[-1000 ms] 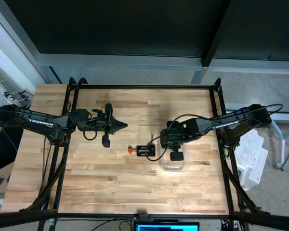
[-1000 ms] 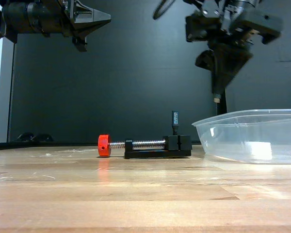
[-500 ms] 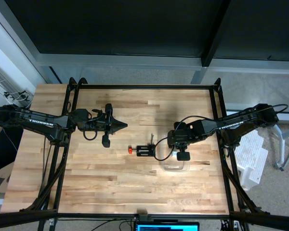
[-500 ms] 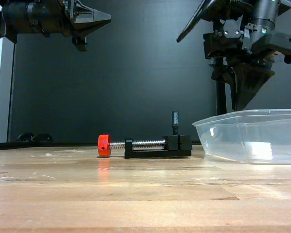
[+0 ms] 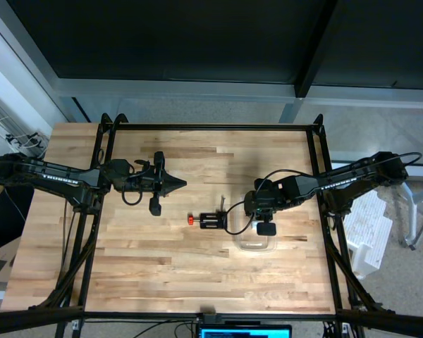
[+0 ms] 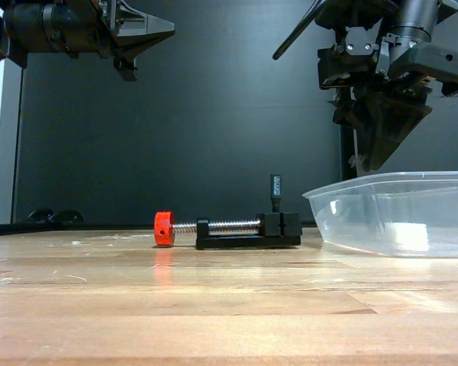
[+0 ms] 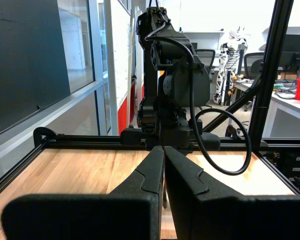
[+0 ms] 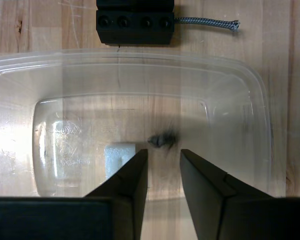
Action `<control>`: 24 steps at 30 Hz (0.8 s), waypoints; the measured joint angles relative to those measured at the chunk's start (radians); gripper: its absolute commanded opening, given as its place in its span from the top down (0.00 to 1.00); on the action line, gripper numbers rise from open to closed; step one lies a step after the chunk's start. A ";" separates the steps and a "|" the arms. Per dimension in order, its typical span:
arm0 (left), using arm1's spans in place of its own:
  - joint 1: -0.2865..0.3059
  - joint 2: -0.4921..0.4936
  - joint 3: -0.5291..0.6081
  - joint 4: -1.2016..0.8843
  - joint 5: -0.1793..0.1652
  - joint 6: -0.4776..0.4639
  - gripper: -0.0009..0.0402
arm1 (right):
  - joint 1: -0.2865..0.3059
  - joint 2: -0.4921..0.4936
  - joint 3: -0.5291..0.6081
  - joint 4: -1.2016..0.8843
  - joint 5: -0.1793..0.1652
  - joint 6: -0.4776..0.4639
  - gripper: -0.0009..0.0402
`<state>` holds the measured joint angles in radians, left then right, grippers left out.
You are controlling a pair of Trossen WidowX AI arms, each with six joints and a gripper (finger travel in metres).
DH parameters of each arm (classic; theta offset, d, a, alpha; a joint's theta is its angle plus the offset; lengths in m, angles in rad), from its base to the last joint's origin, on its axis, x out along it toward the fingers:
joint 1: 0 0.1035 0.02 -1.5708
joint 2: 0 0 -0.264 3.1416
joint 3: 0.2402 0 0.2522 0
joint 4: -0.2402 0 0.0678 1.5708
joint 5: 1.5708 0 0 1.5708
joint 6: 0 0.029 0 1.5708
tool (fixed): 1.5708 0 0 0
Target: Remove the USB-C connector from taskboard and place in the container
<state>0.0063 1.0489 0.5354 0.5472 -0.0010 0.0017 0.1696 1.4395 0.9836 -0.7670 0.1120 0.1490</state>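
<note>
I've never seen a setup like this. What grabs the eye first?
The right tool hangs open just above the clear container, where a small dark blur, likely the USB-C connector, shows beside a white cube. The taskboard with its red-orange knob stands out on the wood table; the left tool hovers shut, high at the left.

Two grippers (image 7: 163,148) (image 8: 162,151), one taskboard (image 8: 135,22), one container (image 8: 256,100), one USB-C connector (image 8: 163,140), one white cube (image 8: 119,157)

The left gripper (image 6: 164,29) is seen high at the left, its fingers closed to a point. The right gripper (image 6: 366,162) is held just above the container (image 6: 397,217) rim. The taskboard (image 6: 248,227), knob (image 6: 163,229) leftward, is set on the table (image 6: 214,305) beside the container.
</note>
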 measured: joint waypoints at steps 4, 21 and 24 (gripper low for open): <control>0.000 0.000 0.000 0.000 0.000 0.000 0.98 | 0.000 0.000 0.000 0.000 0.000 0.003 0.66; 0.000 0.000 0.000 0.000 0.000 0.000 0.98 | 0.000 -0.041 0.002 0.040 -0.005 0.003 0.65; 0.000 0.000 0.000 0.000 0.000 0.000 0.98 | -0.008 -0.089 0.001 0.118 -0.013 -0.016 0.67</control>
<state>0.0063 1.0489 0.5354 0.5472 -0.0010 0.0017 0.1619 1.3510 0.9848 -0.6491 0.0986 0.1329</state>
